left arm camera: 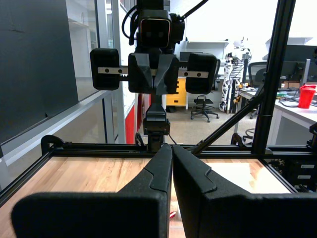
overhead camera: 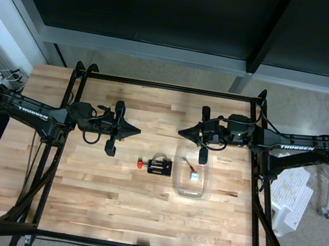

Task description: Remove the RCA connector from the receptacle and place in the container

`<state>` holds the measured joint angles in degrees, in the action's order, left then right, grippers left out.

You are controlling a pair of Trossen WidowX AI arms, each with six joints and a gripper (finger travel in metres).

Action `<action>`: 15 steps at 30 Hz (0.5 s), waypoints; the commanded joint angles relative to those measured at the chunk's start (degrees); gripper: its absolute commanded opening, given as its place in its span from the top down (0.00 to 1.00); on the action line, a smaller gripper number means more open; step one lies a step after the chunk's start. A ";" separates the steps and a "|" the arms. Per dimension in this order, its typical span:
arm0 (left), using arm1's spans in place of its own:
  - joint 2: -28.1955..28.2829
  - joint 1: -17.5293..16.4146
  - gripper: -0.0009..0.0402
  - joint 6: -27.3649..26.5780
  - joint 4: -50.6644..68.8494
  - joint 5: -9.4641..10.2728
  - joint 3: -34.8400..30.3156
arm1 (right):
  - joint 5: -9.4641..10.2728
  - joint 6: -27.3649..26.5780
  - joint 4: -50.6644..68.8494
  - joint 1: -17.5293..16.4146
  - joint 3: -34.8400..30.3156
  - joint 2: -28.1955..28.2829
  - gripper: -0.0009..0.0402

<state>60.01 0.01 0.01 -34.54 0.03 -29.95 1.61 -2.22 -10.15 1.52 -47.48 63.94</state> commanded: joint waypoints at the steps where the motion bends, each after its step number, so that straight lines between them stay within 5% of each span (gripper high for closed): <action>1: 0.00 -0.02 0.98 0.00 0.00 0.00 0.00 | -0.13 0.24 -3.96 -0.20 1.77 -0.11 0.98; 15: 0.00 0.00 0.98 0.00 0.00 0.00 0.00 | -0.55 2.36 -15.47 -1.90 9.07 -1.25 0.98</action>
<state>60.01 0.01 0.01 -34.54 0.05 -29.93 1.08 0.12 -25.43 -0.30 -39.07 63.00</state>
